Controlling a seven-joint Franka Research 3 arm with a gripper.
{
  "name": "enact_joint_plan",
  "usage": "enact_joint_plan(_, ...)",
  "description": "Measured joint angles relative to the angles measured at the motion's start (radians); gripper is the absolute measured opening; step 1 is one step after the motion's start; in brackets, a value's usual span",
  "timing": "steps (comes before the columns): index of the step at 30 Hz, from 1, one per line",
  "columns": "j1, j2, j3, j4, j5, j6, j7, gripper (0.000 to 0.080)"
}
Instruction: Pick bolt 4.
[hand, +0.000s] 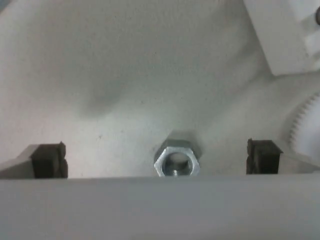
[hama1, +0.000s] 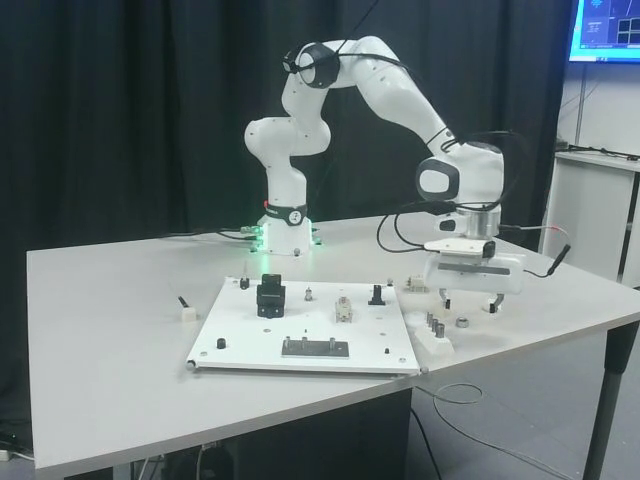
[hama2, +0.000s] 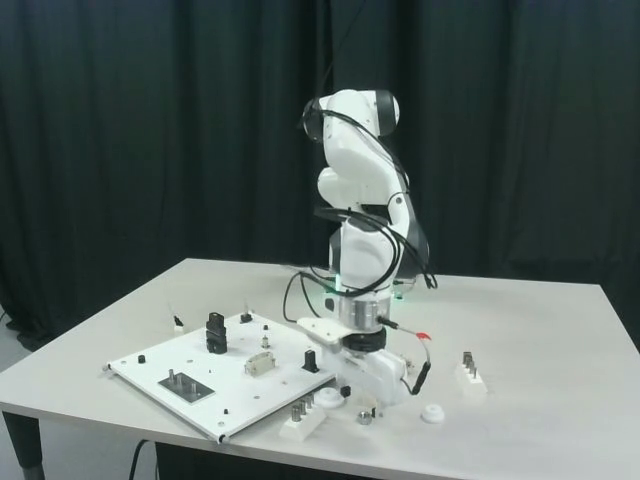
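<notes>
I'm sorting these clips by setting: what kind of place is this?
Probably a robotics lab or test cell: a white arm bolted on a grey table, black curtains behind it, and a white board of small parts for assembly practice.

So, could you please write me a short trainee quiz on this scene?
1. True or false: the tool is shut on the hex nut.
2. The hex nut lies on: A) the white board; B) the grey table; C) a white holder block.
3. What colour is the light at the arm's base?

Key: 1 false, the fingers stand open on either side of the nut. 2 B. 3 green.
</notes>
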Motion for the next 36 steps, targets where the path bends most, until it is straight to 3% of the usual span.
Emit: enact_joint_plan(36,0.054,0.059,-0.049,0.008,0.003,0.000,0.027,0.0800)
